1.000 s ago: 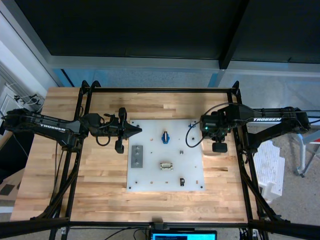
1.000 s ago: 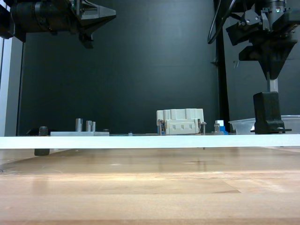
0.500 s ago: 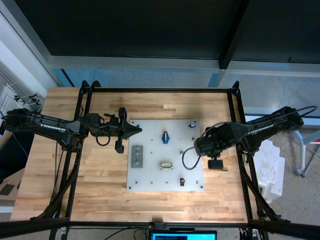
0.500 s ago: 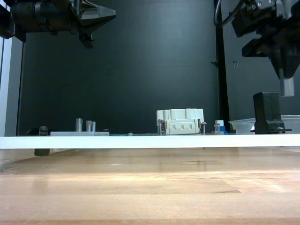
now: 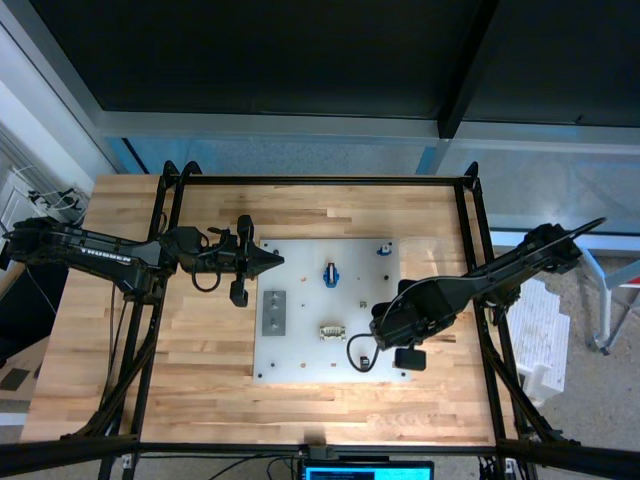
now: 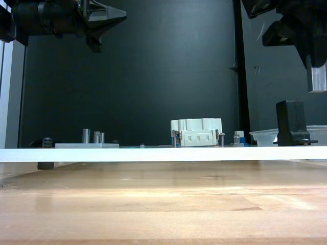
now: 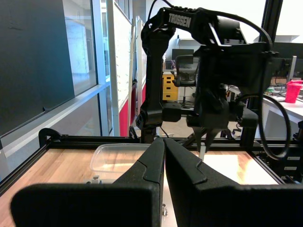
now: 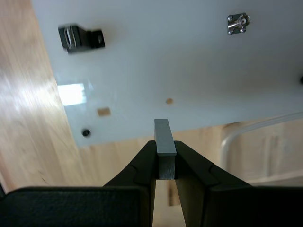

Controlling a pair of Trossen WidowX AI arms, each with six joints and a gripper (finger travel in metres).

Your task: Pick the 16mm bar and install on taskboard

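Note:
A short grey metal bar (image 8: 164,142) stands clamped between the fingers of my right gripper (image 8: 164,147), which is shut on it. The right gripper (image 5: 383,330) hangs above the near right part of the white taskboard (image 5: 300,352). In the low view the bar (image 6: 318,79) hangs well above the board's edge (image 6: 153,154). My left gripper (image 5: 275,260) is shut on nothing and is held high over the board's left edge, its fingers (image 7: 151,163) pressed together.
On the board stand a grey metal block (image 5: 272,312) with pegs, a blue part (image 5: 331,273), a white connector (image 5: 333,331) and a black part (image 5: 366,362). A clear plastic tub (image 8: 255,142) lies off the board's right side. Black frame rails border the table.
The right arm has swung from the board's back right toward its near right corner, carrying the bar. The left arm has not moved.

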